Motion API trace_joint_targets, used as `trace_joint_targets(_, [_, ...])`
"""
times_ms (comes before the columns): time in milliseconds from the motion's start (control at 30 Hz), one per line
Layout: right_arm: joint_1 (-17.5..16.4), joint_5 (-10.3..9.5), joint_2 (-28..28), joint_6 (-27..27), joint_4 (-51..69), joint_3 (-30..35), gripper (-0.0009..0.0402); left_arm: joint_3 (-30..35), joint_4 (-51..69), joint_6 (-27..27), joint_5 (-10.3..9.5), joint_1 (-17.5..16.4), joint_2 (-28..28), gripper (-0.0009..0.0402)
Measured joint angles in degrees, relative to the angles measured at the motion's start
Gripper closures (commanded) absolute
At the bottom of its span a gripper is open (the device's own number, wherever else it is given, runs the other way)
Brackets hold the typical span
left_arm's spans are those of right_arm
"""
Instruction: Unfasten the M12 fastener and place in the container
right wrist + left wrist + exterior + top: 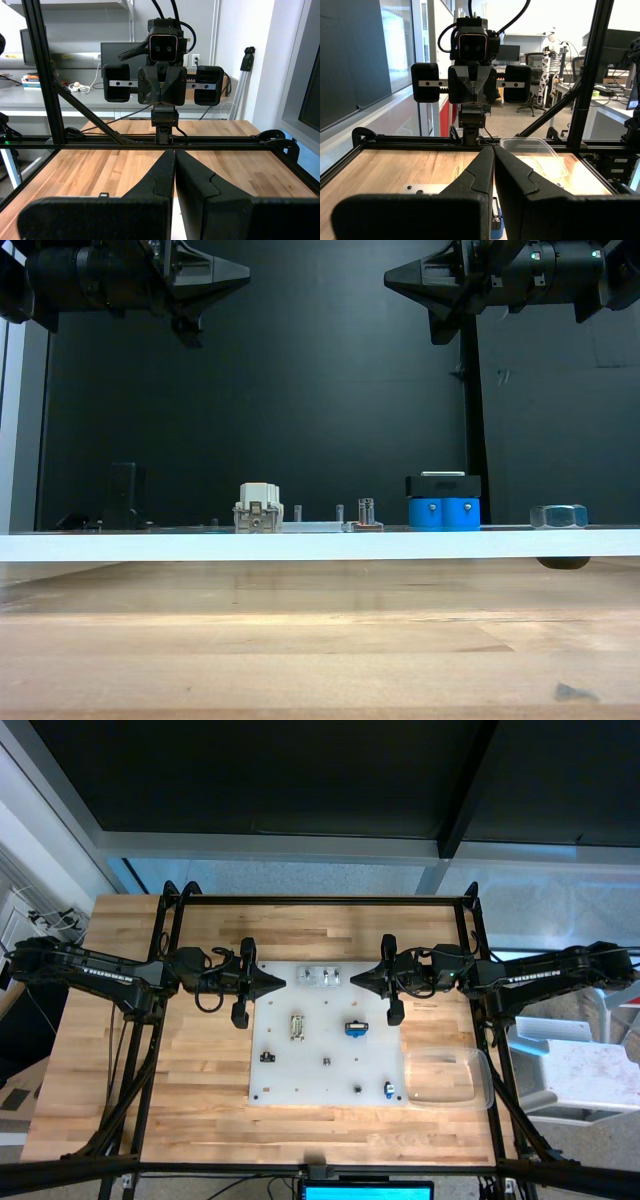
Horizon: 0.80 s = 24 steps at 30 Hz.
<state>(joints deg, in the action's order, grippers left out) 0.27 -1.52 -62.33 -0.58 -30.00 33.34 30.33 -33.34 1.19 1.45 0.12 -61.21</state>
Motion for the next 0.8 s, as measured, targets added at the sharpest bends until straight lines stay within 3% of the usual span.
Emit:
trace_joint_targets(133, [-0.28, 2.89, -0.02, -0.37, 0.13, -0.17, 0.0393, 0.0, 0.0, 0.0, 0.0, 0.0, 0.0, 0.0393])
trace_joint_targets(667, [-0.44, 2.93, -0.02, -1.31, 0.66, -0.26, 0.0393, 0.0, 0.07, 0.0, 0.0, -0.02, 0.0, 0.0393])
trace_joint_targets(800, [-2.25, 3.26, -0.13, -3.41, 10.03, 2.51, 0.0393, -0.02, 0.07, 0.0, 0.0, -0.04, 0.0, 0.0393])
